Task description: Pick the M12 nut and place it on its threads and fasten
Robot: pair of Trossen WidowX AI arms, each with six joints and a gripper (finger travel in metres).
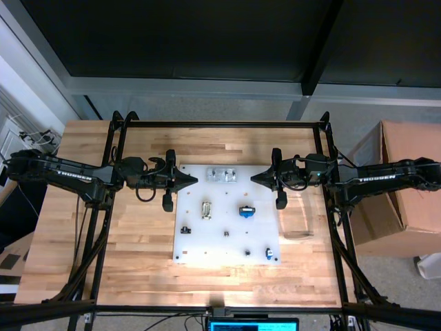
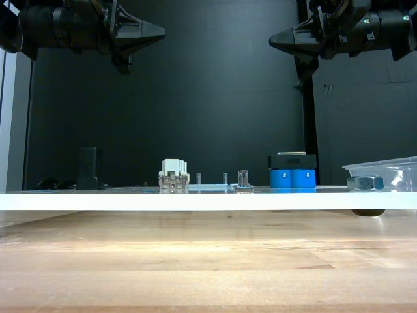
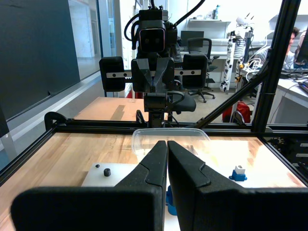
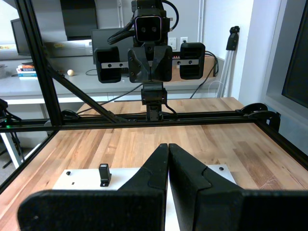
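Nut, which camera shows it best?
Low view: nut side-on, low on its stud, no ribs showing. High view gives only a dark speck on the board, outside the tray. Wrist views miss it. Left gripper and right gripper hover shut over the board's far end.

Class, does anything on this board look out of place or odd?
Nothing stands out. The M12 nut sits level on its stud; left end effector and right end effector hang shut and empty above the board.

Left gripper (image 1: 194, 181) and right gripper (image 1: 253, 178) hover high and level, pointing inward at each other, jaws closed.
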